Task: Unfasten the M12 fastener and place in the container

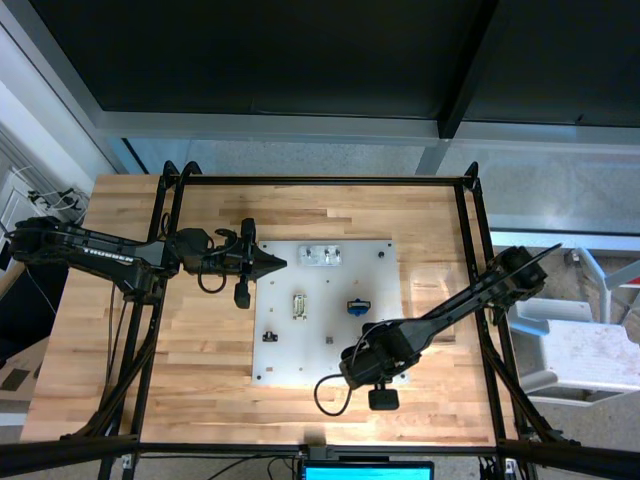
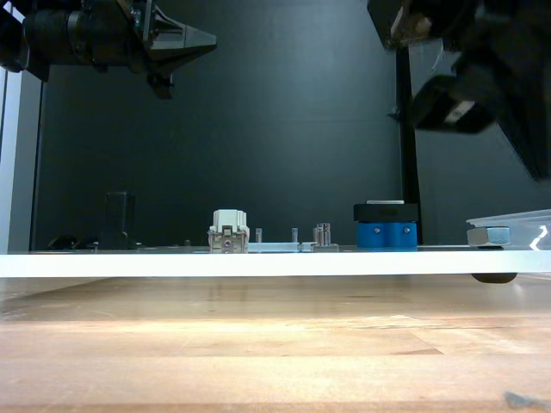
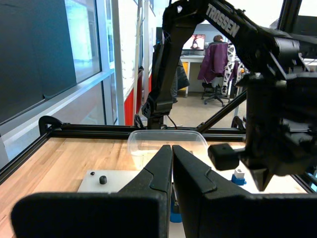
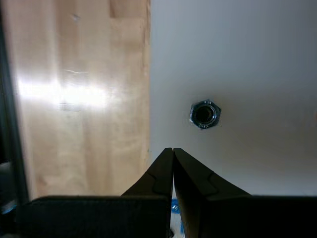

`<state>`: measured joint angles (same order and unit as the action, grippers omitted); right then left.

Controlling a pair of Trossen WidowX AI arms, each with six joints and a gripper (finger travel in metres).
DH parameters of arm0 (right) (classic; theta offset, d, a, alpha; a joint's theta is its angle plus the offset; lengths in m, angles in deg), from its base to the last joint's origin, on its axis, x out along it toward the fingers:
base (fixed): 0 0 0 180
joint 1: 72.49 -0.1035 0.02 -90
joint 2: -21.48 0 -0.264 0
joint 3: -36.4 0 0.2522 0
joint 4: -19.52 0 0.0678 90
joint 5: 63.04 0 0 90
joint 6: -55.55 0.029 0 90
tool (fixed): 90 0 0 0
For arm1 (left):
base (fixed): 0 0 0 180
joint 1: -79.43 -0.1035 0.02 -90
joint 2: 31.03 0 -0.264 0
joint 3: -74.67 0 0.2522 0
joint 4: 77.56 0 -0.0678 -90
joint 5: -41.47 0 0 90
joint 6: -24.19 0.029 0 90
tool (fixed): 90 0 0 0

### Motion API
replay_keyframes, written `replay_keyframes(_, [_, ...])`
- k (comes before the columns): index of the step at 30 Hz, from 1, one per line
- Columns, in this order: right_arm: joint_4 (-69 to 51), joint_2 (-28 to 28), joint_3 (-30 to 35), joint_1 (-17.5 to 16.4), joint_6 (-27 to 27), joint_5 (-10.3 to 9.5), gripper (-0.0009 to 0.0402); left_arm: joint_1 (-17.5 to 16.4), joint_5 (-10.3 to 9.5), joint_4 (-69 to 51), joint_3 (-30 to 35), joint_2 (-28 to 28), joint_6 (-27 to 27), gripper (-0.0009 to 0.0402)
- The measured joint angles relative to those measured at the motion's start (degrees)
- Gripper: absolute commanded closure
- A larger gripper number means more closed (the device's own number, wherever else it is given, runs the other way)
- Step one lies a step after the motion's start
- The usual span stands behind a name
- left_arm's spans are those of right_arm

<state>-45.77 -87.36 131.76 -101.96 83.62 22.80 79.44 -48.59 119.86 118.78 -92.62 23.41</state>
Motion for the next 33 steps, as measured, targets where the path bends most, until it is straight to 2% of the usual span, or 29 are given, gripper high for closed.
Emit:
replay_keyframes(14, [3.2,-3.1,-0.5,0.6,-0.1,0.31,0.0393,0.0,0.0,0.0,0.0,0.0,0.0,0.0393])
replay_keyframes(16, [3.0,-3.1,-0.5,0.6,-0.1,1.07,0.0393,0.0,0.0,0.0,0.0,0.0,0.0,0.0393])
replay_keyframes(18, [2.1,-3.1,-0.5,0.6,0.1,3.45,0.0393,0.0,-0.02,0.0,0.0,0.0,0.0,0.0393])
replay_keyframes(21, [-2.4,-2.6,-0.2,0.6,1.2,11.89,0.0393,0.0,0.0,0.0,0.0,0.0,0.0,0.0393])
replay_keyframes(22, [-3.7,-2.4,0.2,0.7,1.4,14.01,0.0393,0.0,0.0,0.0,0.0,0.0,0.0,0.0393])
replay_keyframes(23, [-4.7,-2.1,0.5,0.7,1.4,15.47,0.0393,0.0,0.0,0.0,0.0,0.0,0.0,0.0393])
replay_keyframes(24, [-5.2,-1.9,0.8,0.8,1.5,15.96,0.0393,0.0,0.0,0.0,0.0,0.0,0.0,0.0393])
replay_keyframes(30, [-5.4,-0.8,1.4,0.6,1.6,14.27,0.0393,0.0,0.0,0.0,0.0,0.0,0.0,0.0393])
replay_keyframes(33, [-5.4,-0.3,2.0,0.7,2.1,10.84,0.0393,0.0,0.0,0.0,0.0,0.0,0.0,0.0393])
